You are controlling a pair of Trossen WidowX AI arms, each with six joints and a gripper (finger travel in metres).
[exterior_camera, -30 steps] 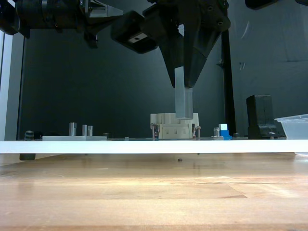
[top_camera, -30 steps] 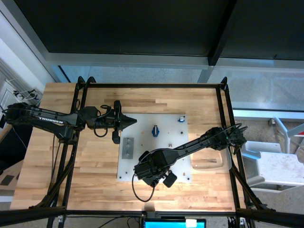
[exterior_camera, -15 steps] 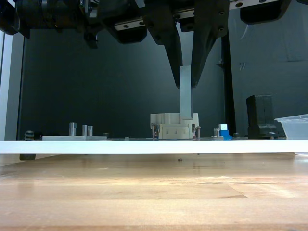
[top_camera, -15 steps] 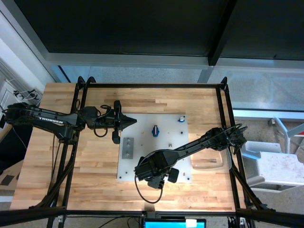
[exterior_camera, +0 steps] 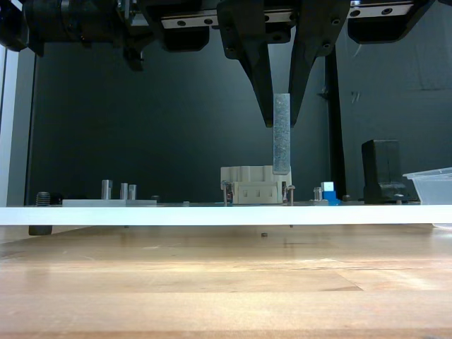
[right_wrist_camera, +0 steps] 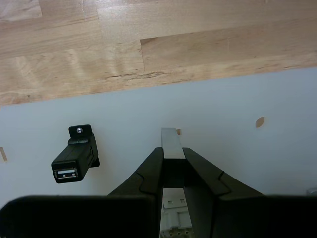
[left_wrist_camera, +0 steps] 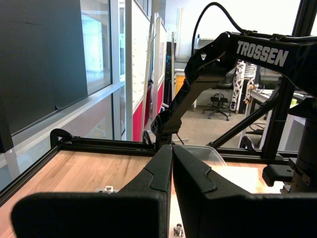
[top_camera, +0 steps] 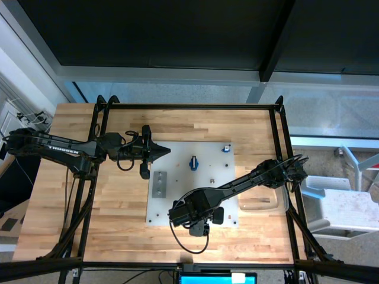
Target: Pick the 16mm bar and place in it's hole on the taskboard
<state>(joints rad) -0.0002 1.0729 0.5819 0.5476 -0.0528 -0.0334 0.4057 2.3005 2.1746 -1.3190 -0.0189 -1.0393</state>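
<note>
The 16mm bar point(exterior_camera: 281, 134), a grey metal rod, hangs upright with my right gripper point(exterior_camera: 280, 119) shut on its upper end. Its lower end is well above the white taskboard point(exterior_camera: 176, 214), clear of any seat. In the right wrist view the bar point(right_wrist_camera: 171, 143) sits between the black fingers point(right_wrist_camera: 148, 171) over the taskboard point(right_wrist_camera: 247, 114). From above, the right gripper point(top_camera: 198, 218) covers the bar near the taskboard's point(top_camera: 177, 171) front edge. My left gripper point(top_camera: 163, 151) hovers shut at the board's back left corner, holding nothing; its fingers point(left_wrist_camera: 163, 168) are pressed together.
A grey block point(top_camera: 160, 183) with short pegs point(exterior_camera: 106, 189) lies on the board's left side. A beige connector point(exterior_camera: 247, 185), a blue part point(top_camera: 193, 162) and a black USB socket point(right_wrist_camera: 74, 161) stand on the board. A clear plastic bin point(top_camera: 260, 204) sits to its right.
The right gripper has turned about its vertical axis with the bar, which now shows a narrower face. Bar and gripper have shifted slightly right in the low view. The left arm has not moved.
</note>
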